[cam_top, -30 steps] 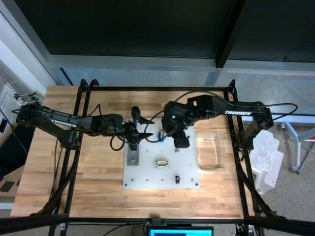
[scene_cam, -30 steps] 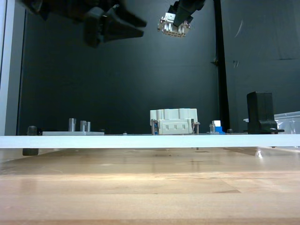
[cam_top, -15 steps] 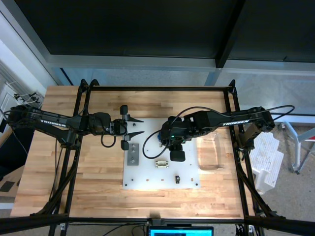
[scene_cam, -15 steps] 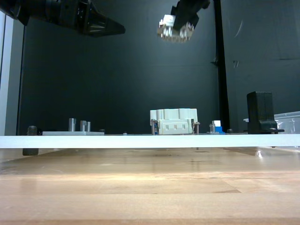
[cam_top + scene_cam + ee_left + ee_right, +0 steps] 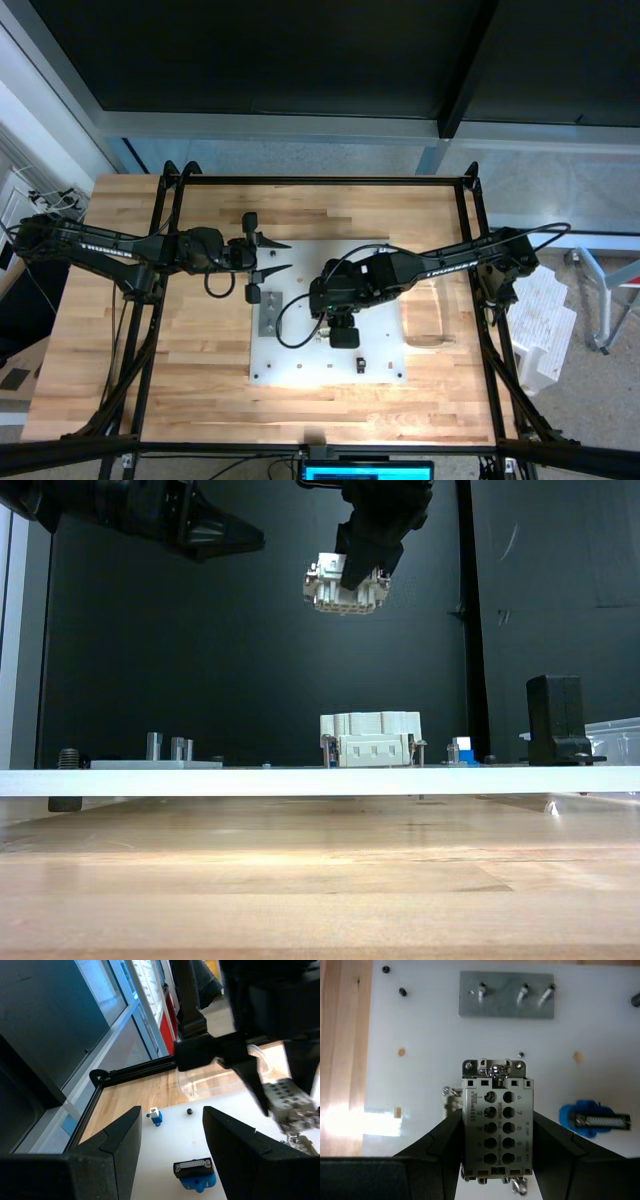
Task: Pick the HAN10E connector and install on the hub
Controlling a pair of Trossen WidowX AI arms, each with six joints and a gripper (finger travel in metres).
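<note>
R gripper (image 5: 352,572) moved nearer, lower, above hub (image 5: 371,740), clamping HAN10E connector (image 5: 330,592); L gripper (image 5: 272,256) agape over board's (image 5: 300,362) left.

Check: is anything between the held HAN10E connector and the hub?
Nothing visible. The right claw holds the HAN10E connector above the hub, with only air between. The left claw, open, hangs high off to the left.

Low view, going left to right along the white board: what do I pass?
Black screw → grey plate with posts → hub → blue part → black block. Overhead: open left hand at upper left; right hand holds the HAN10E connector above the hub.
</note>
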